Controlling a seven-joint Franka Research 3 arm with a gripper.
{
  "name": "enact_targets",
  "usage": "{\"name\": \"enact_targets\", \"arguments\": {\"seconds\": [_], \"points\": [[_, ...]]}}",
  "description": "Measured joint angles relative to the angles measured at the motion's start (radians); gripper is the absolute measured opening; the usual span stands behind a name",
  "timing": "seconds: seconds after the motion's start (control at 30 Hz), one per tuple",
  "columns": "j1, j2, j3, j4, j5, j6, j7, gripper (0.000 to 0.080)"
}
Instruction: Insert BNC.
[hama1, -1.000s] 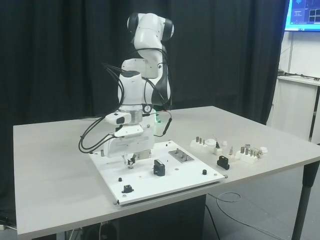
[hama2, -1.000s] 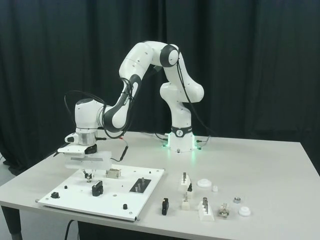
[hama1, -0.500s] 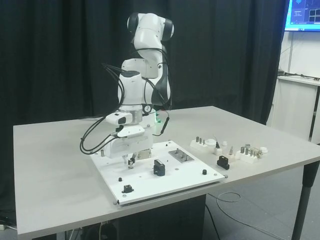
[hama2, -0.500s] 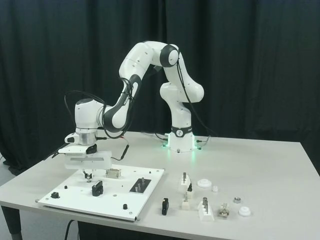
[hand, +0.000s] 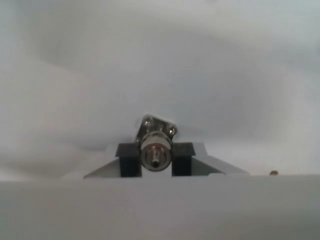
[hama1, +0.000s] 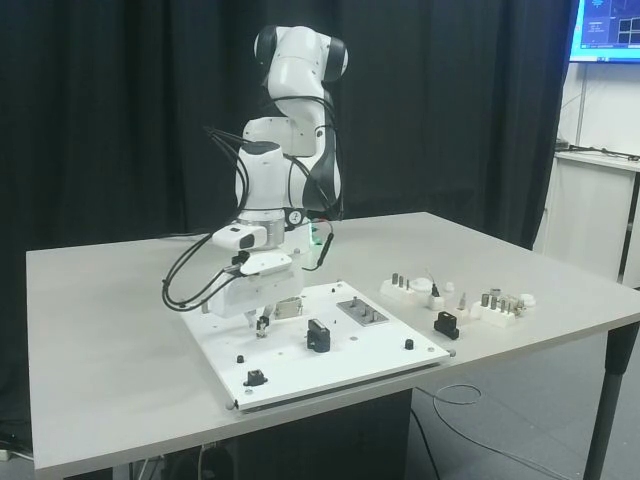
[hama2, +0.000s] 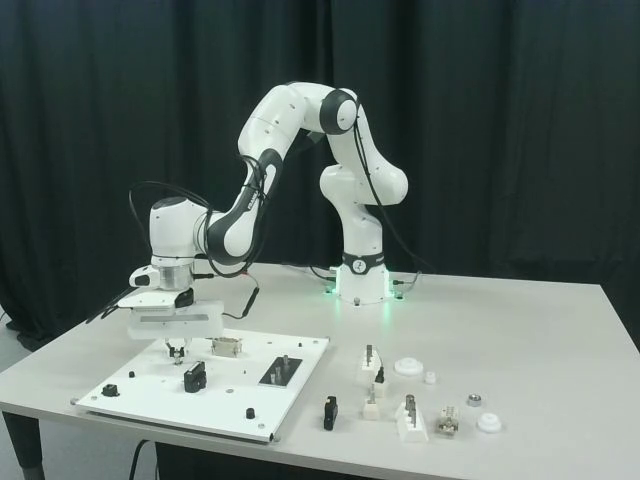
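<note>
A: What carries everything?

B: The grey bench (hama2: 560, 330), with the white arm (hama2: 290, 130) bolted on it. The arm bends over and brings its pincer (hama1: 262, 322) down above the white board (hama1: 350, 360).

A: And the pincer itself?

B: It points straight down, just over the board. In the wrist view its two black fingertips (hand: 129, 159) stand close together, one on each side of the BNC connector (hand: 155, 151), pressing on its metal barrel. So it is narrow and holding the connector.

A: Where is the connector, then?

B: Between the fingertips, upright, its end directly over a square metal socket plate (hand: 159, 125) on the board. Whether the two touch I cannot tell.

A: What lies around the pincer?

B: Just beside it on the board, toward the arm's base, a small metal block (hama2: 226, 346). Near it, toward the board's front edge, a black block (hama1: 319, 335). Further along the board, a flat grey plate with pegs (hama1: 361, 312).

A: Off the board?

B: Well apart from the pincer, on the bare bench, white holders with metal pieces (hama1: 500, 305) and a small black part (hama2: 329, 412).
</note>
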Motion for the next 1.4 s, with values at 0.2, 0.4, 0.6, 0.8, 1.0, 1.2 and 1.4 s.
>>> {"name": "enact_targets", "arguments": {"seconds": [0.2,0.4,0.6,0.8,1.0,1.2,1.4], "points": [[0.000,0.000,-0.001,0.000,0.000,0.001,-0.061,0.0126],[0.000,0.000,-0.002,0.000,0.000,0.001,-0.079,0.0126],[0.000,0.000,-0.002,0.000,0.000,0.000,-0.102,0.0126],[0.000,0.000,-0.002,0.000,0.000,-0.001,-0.145,0.0126],[0.000,0.001,-0.003,0.000,0.000,-0.001,-0.168,0.0126],[0.000,0.002,-0.003,0.002,0.000,-0.001,-0.216,0.0126],[0.000,0.003,-0.003,0.003,0.000,-0.001,-0.266,0.0126]]}}
